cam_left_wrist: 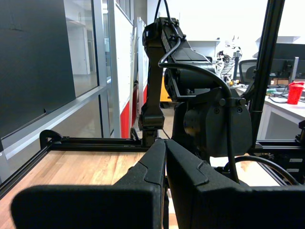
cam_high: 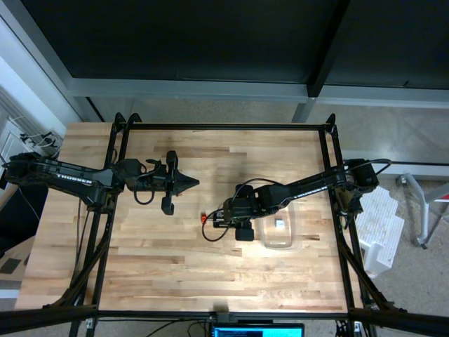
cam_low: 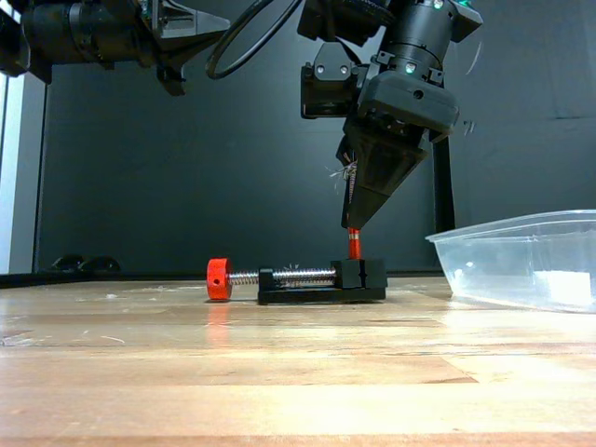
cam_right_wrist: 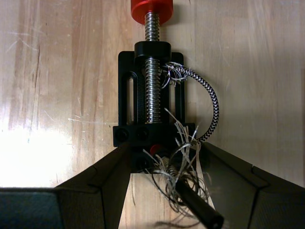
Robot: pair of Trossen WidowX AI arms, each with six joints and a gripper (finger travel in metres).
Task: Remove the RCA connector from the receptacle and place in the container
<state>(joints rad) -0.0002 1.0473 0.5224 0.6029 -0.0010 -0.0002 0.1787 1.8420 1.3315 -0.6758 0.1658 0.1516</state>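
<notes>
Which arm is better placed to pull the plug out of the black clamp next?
Right. The right gripper, open, hangs directly over the plug in the black clamp, with the clear tray close by. The left gripper sits shut, well away.

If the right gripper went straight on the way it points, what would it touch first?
Most likely the RCA connector, standing red out of the receptacle right beneath the right gripper; its open fingers may straddle it. The left gripper hangs parked, away to the left.

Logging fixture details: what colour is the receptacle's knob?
Knob: red, clearest in low view. Right gripper over receptacle; left gripper raised, far left.
</notes>
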